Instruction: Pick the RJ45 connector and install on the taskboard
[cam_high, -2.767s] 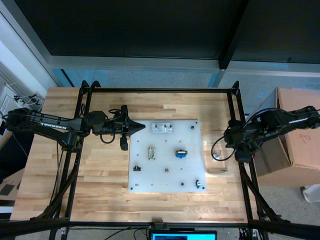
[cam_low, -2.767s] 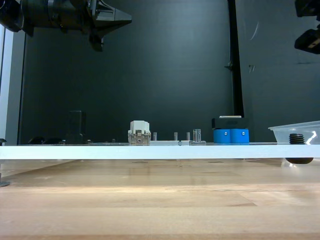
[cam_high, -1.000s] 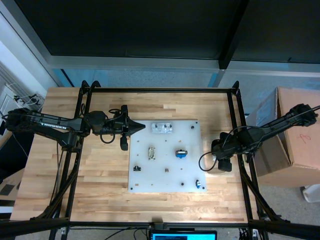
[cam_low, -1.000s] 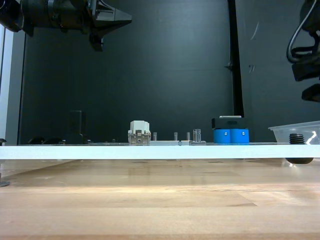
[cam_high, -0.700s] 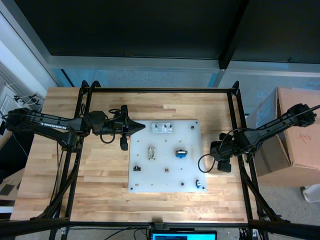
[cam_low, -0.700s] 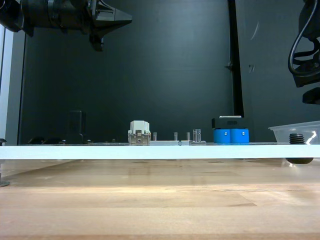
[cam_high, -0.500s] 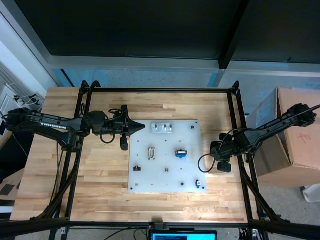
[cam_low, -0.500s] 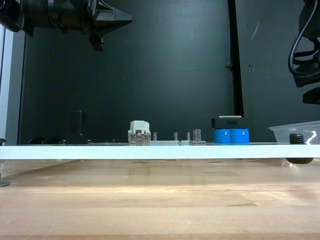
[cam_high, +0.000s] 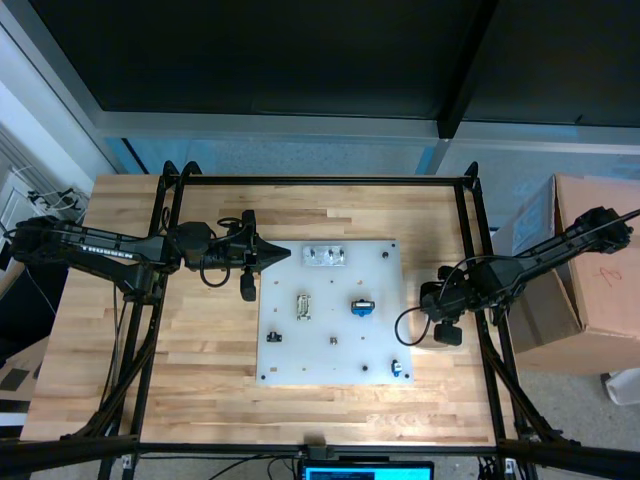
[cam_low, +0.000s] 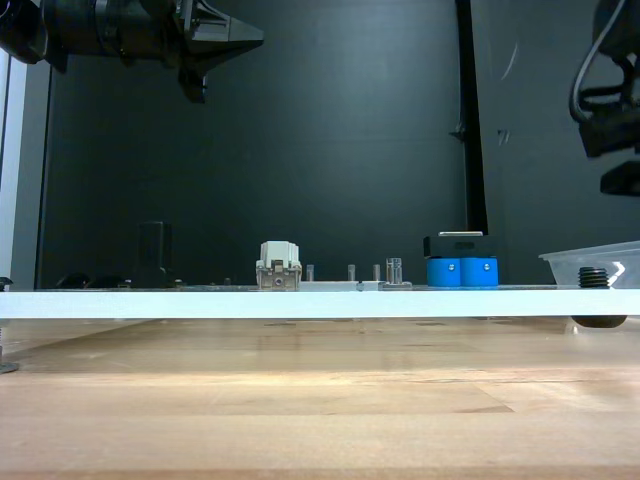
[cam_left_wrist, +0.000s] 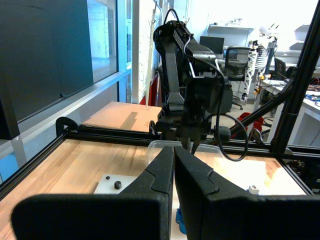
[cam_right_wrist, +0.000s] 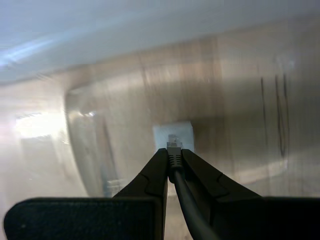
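While the left end effector hangs high above the table, just beside the far-left corner of the white taskboard, its fingers are pressed together on nothing, as the left wrist view shows. On the taskboard, from left to right, stand a pale connector block and a blue part. Which seat is meant for the RJ45 I cannot tell.

Just past the board's right edge, the right end effector points down above the clear tray. Its fingers are clamped on the RJ45 connector, whose dark cable runs back between them. The plug is held in the air, clear of the tray and well apart from any seat on the board.

By my reading, the pick is done and carrying the plug to the board is the step in hand. The next move calls for a swing leftward over the board, lining the plug up squarely above its port, then a straight, gentle push down.
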